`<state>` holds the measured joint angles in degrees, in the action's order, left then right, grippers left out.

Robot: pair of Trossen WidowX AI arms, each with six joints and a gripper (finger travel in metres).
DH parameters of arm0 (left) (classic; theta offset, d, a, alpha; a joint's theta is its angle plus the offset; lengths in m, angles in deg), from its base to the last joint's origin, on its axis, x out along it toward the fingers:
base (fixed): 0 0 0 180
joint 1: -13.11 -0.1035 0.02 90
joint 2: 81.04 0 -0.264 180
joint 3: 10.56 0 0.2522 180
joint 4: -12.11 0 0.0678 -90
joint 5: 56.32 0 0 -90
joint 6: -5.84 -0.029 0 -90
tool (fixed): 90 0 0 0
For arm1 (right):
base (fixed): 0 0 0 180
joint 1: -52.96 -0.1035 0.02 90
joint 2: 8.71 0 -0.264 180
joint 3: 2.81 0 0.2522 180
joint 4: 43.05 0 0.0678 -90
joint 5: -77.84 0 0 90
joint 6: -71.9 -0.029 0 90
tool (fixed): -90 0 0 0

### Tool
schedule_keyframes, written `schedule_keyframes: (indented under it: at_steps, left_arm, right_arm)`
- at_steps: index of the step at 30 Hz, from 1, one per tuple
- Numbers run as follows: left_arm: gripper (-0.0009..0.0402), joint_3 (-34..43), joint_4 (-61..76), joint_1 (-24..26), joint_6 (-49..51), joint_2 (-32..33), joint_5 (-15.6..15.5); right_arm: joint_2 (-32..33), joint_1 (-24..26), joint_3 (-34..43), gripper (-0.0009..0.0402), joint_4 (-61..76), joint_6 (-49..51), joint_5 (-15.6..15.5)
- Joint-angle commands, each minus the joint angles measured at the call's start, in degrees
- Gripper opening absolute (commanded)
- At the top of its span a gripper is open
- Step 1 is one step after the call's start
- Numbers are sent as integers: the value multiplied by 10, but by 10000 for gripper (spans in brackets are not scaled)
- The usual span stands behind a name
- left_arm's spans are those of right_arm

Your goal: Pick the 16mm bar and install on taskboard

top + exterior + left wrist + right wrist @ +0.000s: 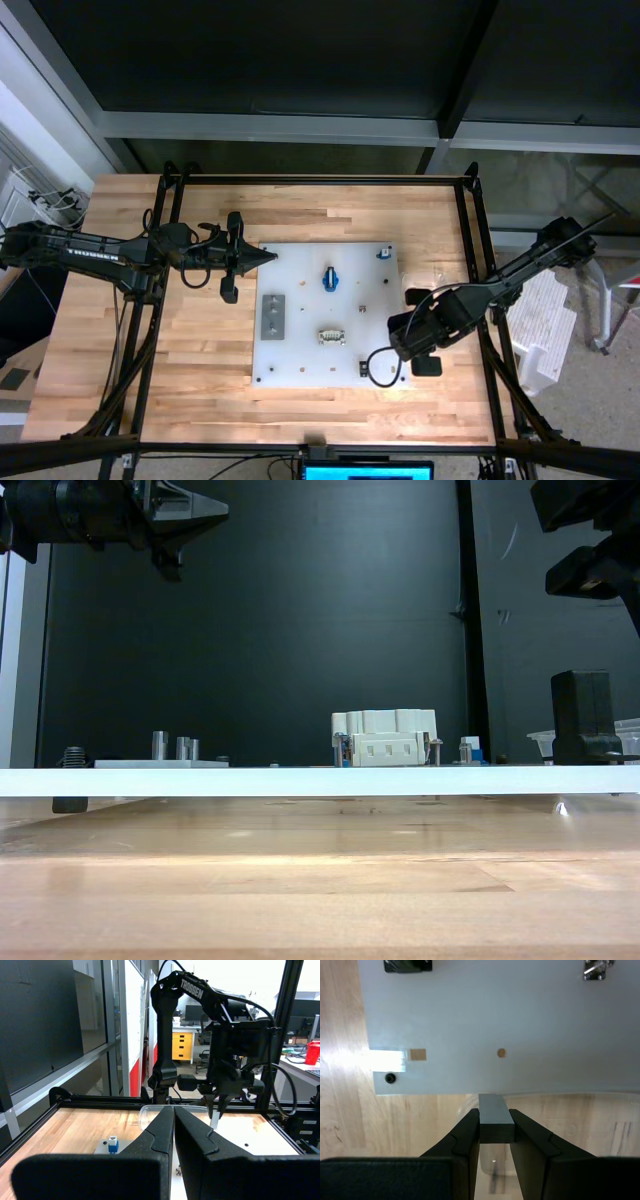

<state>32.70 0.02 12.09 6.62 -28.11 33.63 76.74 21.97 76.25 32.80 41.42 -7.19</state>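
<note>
Your right gripper [495, 1122] is clamped on the grey bar [496, 1107]. The bar points down over the desk [410, 1125], just off the right edge of the white board [495, 1010]. The square hole [418, 1054] lies left of it and a bit nearer. Your left gripper [174, 1110], pressed together and holding nothing, hangs over the board's far left side.

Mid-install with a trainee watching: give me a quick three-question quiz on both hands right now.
1. True or false: the left hand, raised over the taskboard, is open.
2. The right hand, raised by the taskboard's right edge, is: A) shut on the 16mm bar; B) open and empty; C) shut and empty.
3. Fill in: the left hand hovers at the taskboard's far ___ corner.
Key: 1 false, it is shut; 2 A, bar clear of its seat; 3 left.
</note>
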Motion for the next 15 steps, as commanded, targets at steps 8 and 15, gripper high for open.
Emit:
schedule_keyframes:
  at_steps: [8, 15]
  left_arm:
    - [0, 0, 0, 0, 0, 0, 0]
    - [0, 0, 0, 0, 0, 0, 0]
  right_arm:
    - [38, -28, 28, 23, -8, -28, 15]
    - [62, -43, 37, 23, -27, -39, 14]
